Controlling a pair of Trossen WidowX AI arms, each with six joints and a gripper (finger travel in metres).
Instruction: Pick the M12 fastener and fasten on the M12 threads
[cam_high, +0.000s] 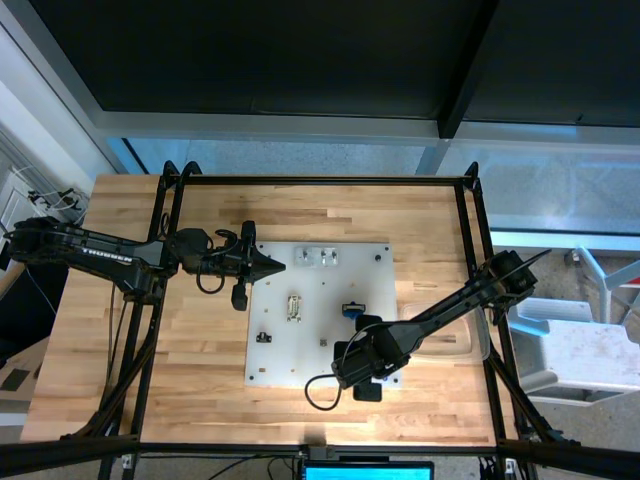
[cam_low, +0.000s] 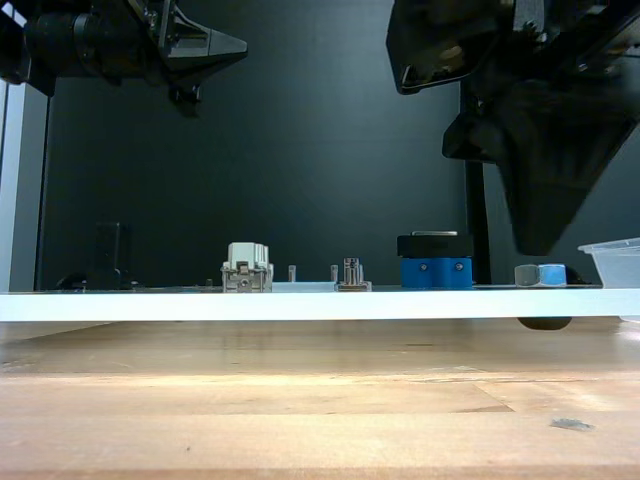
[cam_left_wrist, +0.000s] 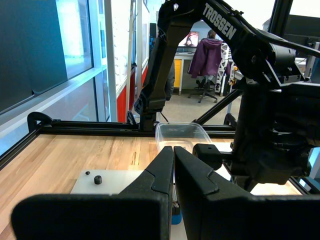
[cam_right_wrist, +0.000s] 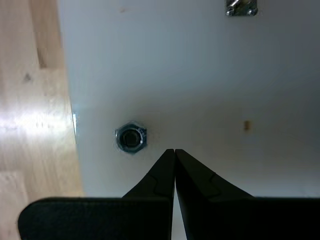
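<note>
The M12 fastener (cam_right_wrist: 131, 138), a small silver hex nut with a dark centre, sits on the white board (cam_right_wrist: 200, 75) close to its edge. In the low view the nut (cam_low: 540, 275) rests low at board level with no ribs showing under it, so it looks to be on its stud. My right gripper (cam_right_wrist: 174, 150) is shut with nothing in it, its tips (cam_low: 540, 245) just above and beside the nut. In the high view the right arm (cam_high: 375, 350) hides the nut. My left gripper (cam_high: 283, 267) hangs shut over the board's far left part.
A clear tray (cam_high: 455, 345) lies right of the board. A blue connector block (cam_low: 435, 268), a grey connector (cam_low: 247, 270) and a small silver post (cam_low: 351, 274) stand on the board. A black frame (cam_high: 320, 181) rims the table.
</note>
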